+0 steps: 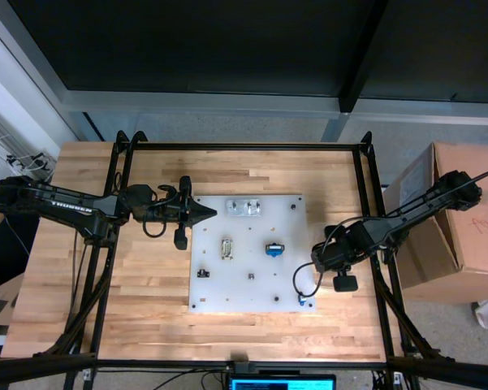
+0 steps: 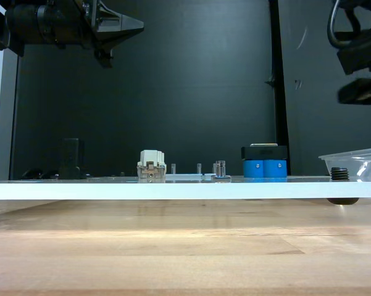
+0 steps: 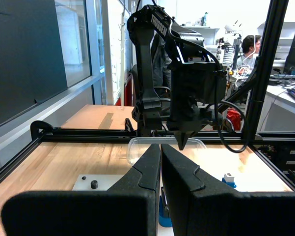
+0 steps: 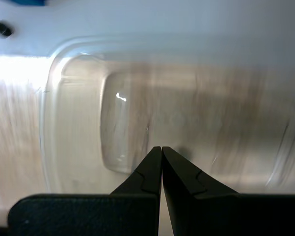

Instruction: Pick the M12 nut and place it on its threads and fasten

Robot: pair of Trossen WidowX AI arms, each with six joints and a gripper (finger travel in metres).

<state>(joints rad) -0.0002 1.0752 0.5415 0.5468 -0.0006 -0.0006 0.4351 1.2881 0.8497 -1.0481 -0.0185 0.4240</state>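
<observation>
Risk: quite possibly an empty pinch.
Right gripper [image 4: 162, 149], jaws tip to tip over the clear tray [image 4: 51, 98], shows no nut; I cannot tell where it lies. Stud [image 2: 339, 174] bare. Left gripper [image 3: 161, 146], jaws together, hovers over the board's [image 1: 227, 284] far left.

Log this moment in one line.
left gripper: shut, above board, far left | right gripper: shut, above clear tray | nut: not seen | stud: bare

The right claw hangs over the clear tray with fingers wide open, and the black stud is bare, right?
No: the right wrist view shows the right gripper shut, no nut visible. It does hang over the clear tray, and the stud is bare. The left gripper, shut, hangs over the board's left edge.
</observation>
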